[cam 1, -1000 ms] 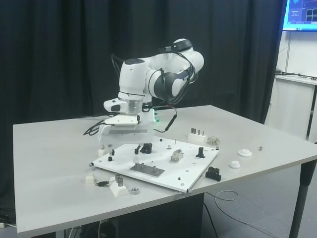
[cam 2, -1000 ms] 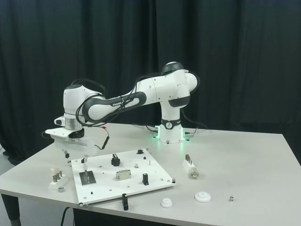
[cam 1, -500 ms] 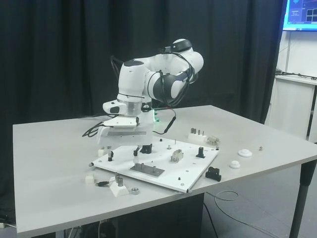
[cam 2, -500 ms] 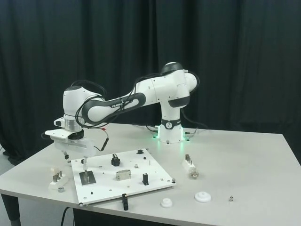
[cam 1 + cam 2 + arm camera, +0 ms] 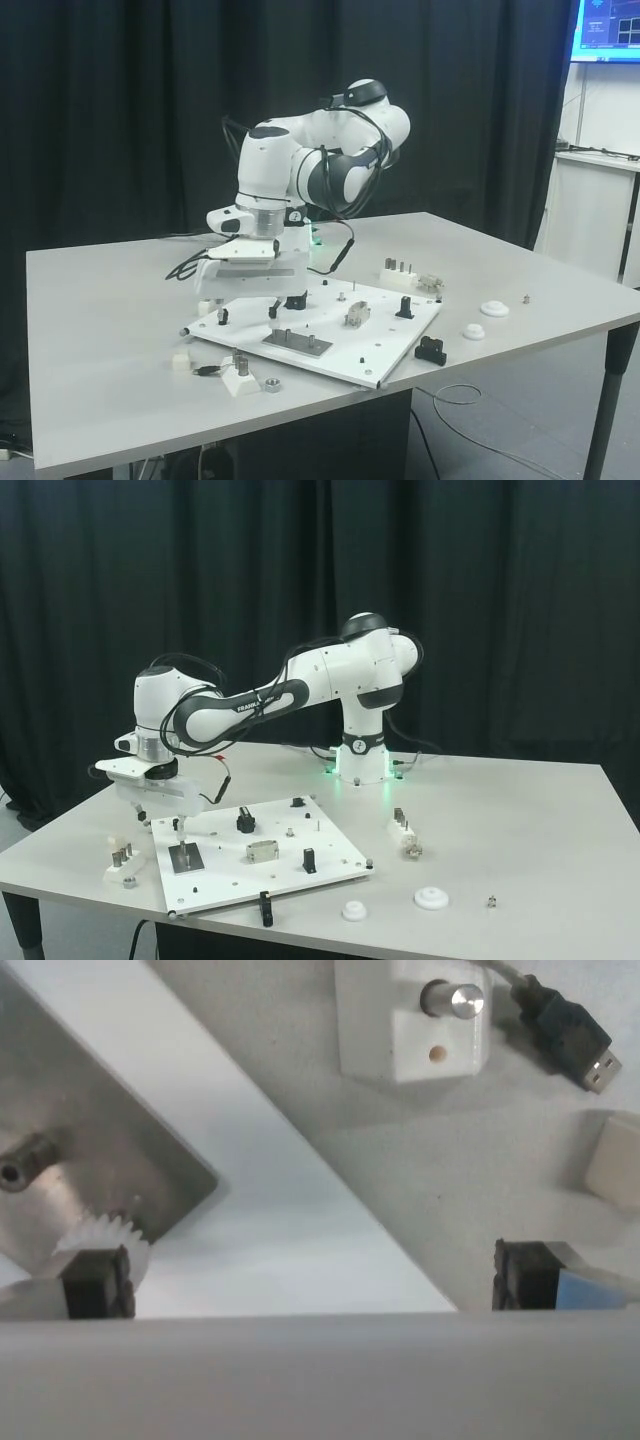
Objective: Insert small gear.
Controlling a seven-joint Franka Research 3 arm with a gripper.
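My gripper (image 5: pixel 310 1278) is open wide over the left end of the white board (image 5: pixel 385 350). A small white gear (image 5: pixel 103 1244) shows right beside one fingertip (image 5: pixel 95 1282), over the grey metal plate (image 5: pixel 95 1140); whether it sits on a peg I cannot tell. A dark peg (image 5: pixel 22 1152) stands on that plate. The other fingertip (image 5: pixel 525 1275) hangs past the board's edge, above the table. In the room views the gripper (image 5: pixel 247 313) (image 5: pixel 159 819) hovers low over the plate (image 5: pixel 297 343) (image 5: pixel 185 858).
Beside the board stand a white block with metal pegs (image 5: pixel 415 1015) (image 5: pixel 240 378), a black USB plug (image 5: pixel 565 1035) and a small white block (image 5: pixel 615 1160). Two larger white gears (image 5: pixel 494 308) (image 5: pixel 473 330) and a black clip (image 5: pixel 432 348) lie to the right.
The hand has shifted slightly lower and toward the board's left edge. The fingers stay open, and nothing else has moved.
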